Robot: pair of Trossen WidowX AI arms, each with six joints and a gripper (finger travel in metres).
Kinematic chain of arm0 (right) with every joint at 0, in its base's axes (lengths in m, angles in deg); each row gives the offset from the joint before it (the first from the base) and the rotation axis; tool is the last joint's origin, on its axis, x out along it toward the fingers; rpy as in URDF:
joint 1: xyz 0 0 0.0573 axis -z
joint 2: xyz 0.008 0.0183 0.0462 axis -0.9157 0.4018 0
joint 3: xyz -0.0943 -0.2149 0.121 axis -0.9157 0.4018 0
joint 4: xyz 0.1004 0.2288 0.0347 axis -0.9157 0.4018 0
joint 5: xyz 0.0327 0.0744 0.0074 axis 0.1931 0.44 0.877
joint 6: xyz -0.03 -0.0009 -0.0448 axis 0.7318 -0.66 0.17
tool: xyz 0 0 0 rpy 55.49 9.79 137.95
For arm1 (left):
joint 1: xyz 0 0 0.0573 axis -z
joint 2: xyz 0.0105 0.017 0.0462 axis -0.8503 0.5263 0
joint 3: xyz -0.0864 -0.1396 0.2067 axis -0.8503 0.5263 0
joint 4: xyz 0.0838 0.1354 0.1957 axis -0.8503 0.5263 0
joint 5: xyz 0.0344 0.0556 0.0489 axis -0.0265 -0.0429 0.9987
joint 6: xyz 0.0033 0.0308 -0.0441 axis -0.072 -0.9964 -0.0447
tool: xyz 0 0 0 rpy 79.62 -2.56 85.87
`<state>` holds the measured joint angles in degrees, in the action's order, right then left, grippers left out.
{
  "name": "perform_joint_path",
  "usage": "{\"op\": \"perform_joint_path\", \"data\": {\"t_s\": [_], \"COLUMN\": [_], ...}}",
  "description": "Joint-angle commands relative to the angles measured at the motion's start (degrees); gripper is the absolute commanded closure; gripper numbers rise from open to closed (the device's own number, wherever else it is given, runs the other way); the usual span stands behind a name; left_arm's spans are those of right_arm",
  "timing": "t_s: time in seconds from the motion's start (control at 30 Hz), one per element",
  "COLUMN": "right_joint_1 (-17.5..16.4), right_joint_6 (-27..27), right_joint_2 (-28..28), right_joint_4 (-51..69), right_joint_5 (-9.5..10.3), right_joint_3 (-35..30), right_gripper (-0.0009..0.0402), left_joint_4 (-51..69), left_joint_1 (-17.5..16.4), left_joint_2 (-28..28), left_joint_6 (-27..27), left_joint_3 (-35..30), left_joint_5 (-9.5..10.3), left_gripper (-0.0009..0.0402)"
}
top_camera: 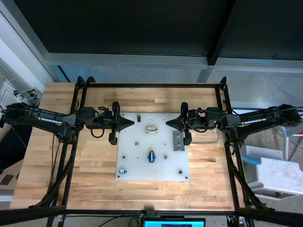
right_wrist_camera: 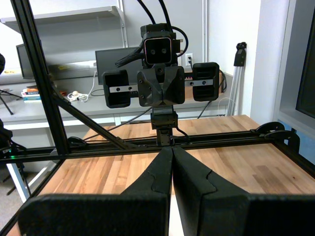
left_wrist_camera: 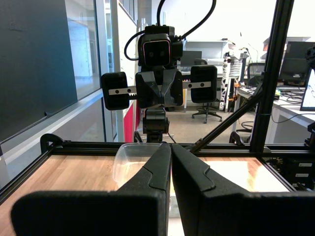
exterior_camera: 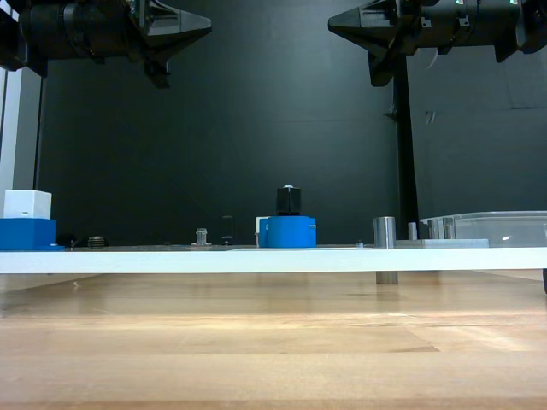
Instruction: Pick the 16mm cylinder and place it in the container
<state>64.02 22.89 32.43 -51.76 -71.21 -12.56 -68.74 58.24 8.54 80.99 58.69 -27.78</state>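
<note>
16mm cylinder [top_camera: 165, 154] upright on white board [top_camera: 142, 170], just right of blue connector [top_camera: 151, 156], near grey block [top_camera: 178, 141]. Beige container [top_camera: 208, 138] on bench [top_camera: 94, 179] beside board's right edge. Raised above board's far part, tips facing: left gripper [top_camera: 133, 122], right gripper [top_camera: 167, 123], fingers pressed together, empty.

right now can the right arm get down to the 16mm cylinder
Probably yes. The right gripper hangs high over the board's far edge, fingers shut. The 16mm cylinder stands uncovered nearer the front, apart from the blue connector. The fingers must open first. The left gripper hangs high opposite, also shut.
</note>
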Motion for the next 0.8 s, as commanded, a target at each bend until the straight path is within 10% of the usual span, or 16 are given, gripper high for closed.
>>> {"op": "perform_joint_path", "data": {"t_s": [0.03,0.53,0.8], "right_joint_1": [0.0,0.02,-0.02], "right_joint_6": [-0.04,-4.74,-4.57], "right_joint_2": [0.02,0.02,0.02], "right_joint_4": [-0.04,0.76,19.98], "right_joint_5": [0.0,-0.02,0.15], "right_joint_3": [0.0,-0.55,-9.57], "right_gripper": [0.0393,0.0393,0.0393], "left_joint_4": [0.0,0.0,0.0], "left_joint_1": [0.0,0.0,0.02], "left_joint_2": [0.02,0.02,0.02], "left_joint_6": [-0.02,-0.02,-0.02], "left_joint_3": [0.0,0.0,0.0], "left_joint_5": [0.0,0.0,0.02], "left_gripper": [0.0393,0.0393,0.0393]}}
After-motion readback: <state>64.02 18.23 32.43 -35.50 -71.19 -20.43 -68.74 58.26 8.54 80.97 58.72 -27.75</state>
